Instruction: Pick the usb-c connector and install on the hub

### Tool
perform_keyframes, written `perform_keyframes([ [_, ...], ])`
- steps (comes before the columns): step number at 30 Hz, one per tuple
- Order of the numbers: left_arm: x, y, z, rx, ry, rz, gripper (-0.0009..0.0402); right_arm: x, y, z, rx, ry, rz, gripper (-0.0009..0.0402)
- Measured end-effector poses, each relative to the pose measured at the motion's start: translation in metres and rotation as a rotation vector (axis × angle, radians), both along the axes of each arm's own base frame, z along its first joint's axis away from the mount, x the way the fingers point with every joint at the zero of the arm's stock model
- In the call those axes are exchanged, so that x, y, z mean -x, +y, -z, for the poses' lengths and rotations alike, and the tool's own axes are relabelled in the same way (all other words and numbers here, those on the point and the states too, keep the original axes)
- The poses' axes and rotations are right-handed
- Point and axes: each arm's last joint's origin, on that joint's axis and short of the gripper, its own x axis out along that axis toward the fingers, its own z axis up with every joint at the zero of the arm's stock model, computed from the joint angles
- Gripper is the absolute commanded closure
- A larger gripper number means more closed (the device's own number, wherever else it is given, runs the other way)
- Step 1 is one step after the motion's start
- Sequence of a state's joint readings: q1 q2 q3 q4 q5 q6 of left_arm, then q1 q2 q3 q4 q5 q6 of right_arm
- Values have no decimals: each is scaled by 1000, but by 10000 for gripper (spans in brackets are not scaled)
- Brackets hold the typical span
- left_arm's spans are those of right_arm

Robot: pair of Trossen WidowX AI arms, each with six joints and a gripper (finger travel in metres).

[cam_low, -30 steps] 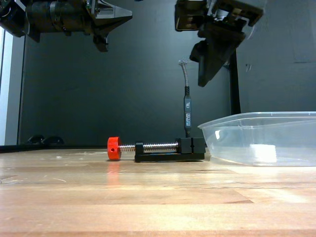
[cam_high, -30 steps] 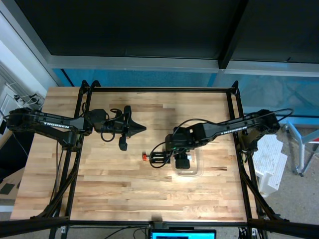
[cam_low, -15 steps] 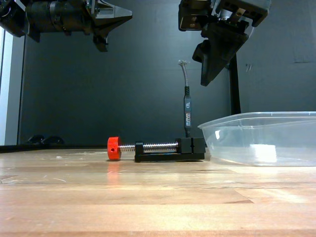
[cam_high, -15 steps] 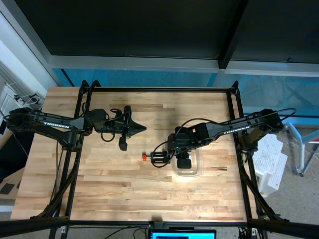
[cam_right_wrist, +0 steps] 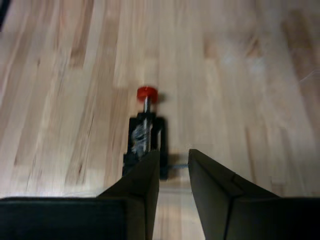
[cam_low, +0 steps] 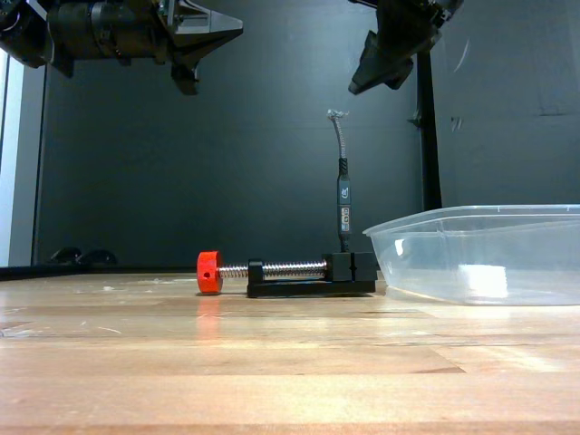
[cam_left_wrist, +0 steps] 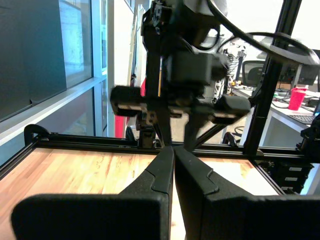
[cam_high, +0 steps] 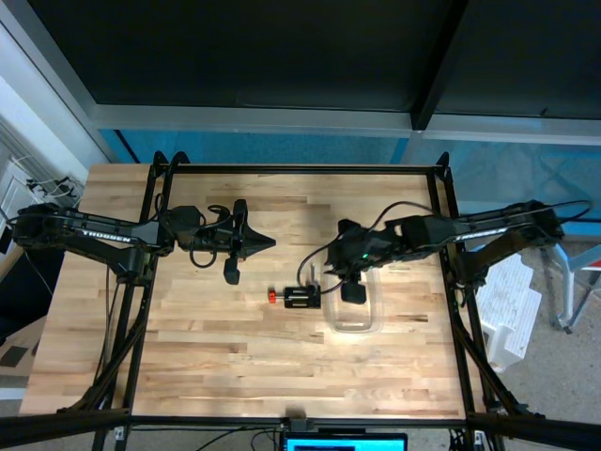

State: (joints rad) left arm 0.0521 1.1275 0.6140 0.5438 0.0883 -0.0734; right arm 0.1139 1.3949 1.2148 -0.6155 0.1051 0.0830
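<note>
Both my hands up off the table, neither holding anything.

My left hand [cam_high: 269, 242] hangs high over the left half of the table [cam_high: 216, 366], fingers [cam_left_wrist: 162, 170] pressed together with nothing between them. Near the middle a small black clamp [cam_low: 308, 272] lies on the wood, red knob [cam_low: 209, 272] pointing left, and a thin black stick [cam_low: 344, 204] with a grey cable stub on top stands upright at its right end. My right hand [cam_right_wrist: 173, 156] hovers above and just right of that stick, pointing down at the clamp, fingers a little apart and empty. A clear plastic tub [cam_low: 471, 217] sits right of the clamp, touching it or nearly so, with a small white piece [cam_low: 480, 281] inside. The usb-c connector is in neither hand; I cannot tell whether the white piece is it.
</note>
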Motion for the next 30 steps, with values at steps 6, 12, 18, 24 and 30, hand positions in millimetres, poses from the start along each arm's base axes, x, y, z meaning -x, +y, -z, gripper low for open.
perform_keyframes([
  [6, 0, 0, 0, 0, 0, 0, 393, 18, -11, -3, -8, -168, 10, 381],
  [12, 0, 0, 0, 0, 0, 0, 393, 28, -18, -6, -18, -266, -12, 394],
  [18, 0, 0, 0, 0, -1, 0, 393, 38, -24, -11, -6, -415, -12, 393],
  [24, 0, 0, 0, 0, 0, 0, 393, 48, -31, -8, -22, -567, -13, 394],
  [30, 0, 0, 0, 0, 0, 0, 393, 58, -35, 0, -19, -671, 0, 393],
])
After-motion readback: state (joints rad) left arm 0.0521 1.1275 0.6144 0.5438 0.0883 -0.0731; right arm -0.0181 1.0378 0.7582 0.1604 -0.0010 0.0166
